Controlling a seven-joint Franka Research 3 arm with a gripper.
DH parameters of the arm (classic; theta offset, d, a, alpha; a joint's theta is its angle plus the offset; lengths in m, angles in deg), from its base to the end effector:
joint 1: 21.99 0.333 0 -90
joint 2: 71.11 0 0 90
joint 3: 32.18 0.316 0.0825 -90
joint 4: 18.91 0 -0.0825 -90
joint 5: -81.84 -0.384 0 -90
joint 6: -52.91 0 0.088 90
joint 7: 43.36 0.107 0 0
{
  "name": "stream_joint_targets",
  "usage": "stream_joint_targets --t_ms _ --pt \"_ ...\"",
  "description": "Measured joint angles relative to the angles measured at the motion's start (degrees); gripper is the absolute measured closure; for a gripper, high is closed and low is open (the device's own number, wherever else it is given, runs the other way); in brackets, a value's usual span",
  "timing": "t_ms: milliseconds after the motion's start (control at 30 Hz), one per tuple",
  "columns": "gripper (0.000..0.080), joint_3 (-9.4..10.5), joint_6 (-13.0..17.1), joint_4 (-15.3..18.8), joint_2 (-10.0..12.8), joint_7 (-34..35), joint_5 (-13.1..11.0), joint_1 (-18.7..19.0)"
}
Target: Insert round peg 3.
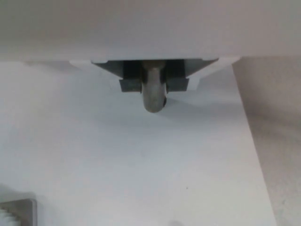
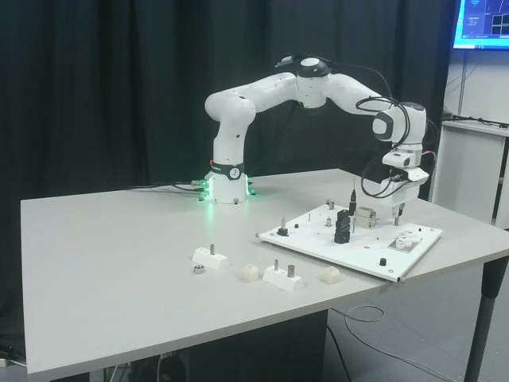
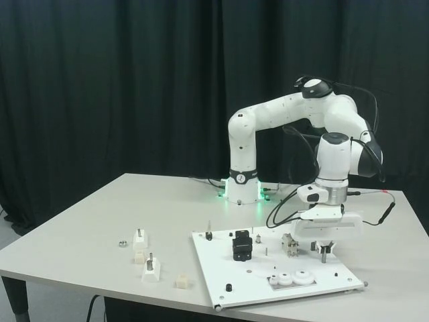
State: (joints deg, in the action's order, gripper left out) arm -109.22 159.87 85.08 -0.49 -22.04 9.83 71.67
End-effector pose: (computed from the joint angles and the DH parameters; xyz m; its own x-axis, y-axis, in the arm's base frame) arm 0.5295 0.3394 0.2267 0.8944 -0.4470 0.0155 -0.4472 -0.8941 0.0222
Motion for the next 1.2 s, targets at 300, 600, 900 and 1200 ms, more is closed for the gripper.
stream_joint_targets --t_ms 300,600,900,1200 --pt "0.0698 0.21 1.2 0.0 0.0 -0.9 1.3 0.2" --pt "0.0698 0.42 2.2 0.0 0.0 -1.0 2.7 0.5" --pt "0.0698 0.43 2.0 0.0 0.0 -1.0 2.9 0.8" --pt "0.0698 0.53 1.8 0.0 -0.1 -0.2 2.8 1.3"
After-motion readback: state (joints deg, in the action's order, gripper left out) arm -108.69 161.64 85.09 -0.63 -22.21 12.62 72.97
